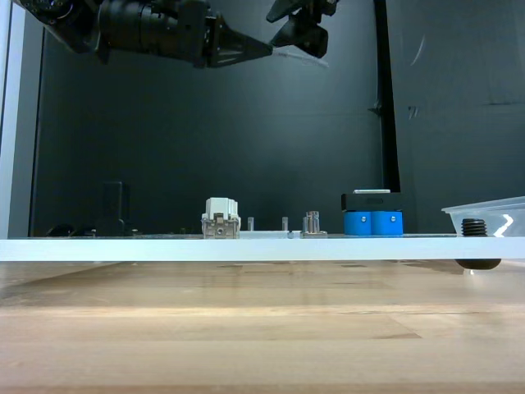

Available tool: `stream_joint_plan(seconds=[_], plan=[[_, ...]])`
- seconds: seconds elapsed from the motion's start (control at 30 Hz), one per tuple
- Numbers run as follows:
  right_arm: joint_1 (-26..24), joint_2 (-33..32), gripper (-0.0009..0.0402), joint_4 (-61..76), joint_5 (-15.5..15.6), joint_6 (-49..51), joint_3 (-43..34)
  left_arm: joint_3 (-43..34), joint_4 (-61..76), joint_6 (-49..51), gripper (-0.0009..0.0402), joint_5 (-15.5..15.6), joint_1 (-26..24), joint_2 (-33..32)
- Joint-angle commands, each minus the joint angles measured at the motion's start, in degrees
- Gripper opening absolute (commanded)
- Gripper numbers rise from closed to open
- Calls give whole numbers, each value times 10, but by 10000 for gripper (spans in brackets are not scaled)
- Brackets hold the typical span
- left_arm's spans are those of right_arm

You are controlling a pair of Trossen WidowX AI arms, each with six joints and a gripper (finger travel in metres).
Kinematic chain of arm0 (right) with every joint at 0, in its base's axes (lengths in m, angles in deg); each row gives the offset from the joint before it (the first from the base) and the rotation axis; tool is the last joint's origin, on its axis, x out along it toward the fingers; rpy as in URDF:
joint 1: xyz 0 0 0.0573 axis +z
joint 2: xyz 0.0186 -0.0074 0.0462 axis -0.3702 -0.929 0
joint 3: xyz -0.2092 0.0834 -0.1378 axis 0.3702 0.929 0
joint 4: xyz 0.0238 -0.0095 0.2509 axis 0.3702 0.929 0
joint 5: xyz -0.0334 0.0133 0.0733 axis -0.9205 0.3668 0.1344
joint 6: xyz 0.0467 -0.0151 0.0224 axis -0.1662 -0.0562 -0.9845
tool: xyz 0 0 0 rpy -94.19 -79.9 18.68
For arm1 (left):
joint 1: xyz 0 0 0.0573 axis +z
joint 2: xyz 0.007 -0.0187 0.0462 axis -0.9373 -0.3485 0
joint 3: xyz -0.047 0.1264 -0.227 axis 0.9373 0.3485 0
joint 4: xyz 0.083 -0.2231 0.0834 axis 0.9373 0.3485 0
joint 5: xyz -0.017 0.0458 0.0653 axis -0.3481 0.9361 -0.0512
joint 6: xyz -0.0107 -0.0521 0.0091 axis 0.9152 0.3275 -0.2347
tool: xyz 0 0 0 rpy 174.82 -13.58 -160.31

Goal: Pick the RJ45 connector and install on the taskboard

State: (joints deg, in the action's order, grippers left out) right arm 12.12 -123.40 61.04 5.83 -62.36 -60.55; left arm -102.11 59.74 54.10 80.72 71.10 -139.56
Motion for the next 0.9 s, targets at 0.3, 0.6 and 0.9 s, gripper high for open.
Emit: stream_joint_plan(seconds=[0.3, 0.6, 0.9], plan=[[-24, 100, 185, -268, 77, -129, 216, 0, -39, -43, -1, 18, -1, 0], [-38, 142, 185, -389, 100, -216, 330, 0, -44, -61, 0, 29, -1, 0], [-38, 144, 162, -469, 116, -271, 361, 0, -54, -69, 0, 52, -1, 0]])
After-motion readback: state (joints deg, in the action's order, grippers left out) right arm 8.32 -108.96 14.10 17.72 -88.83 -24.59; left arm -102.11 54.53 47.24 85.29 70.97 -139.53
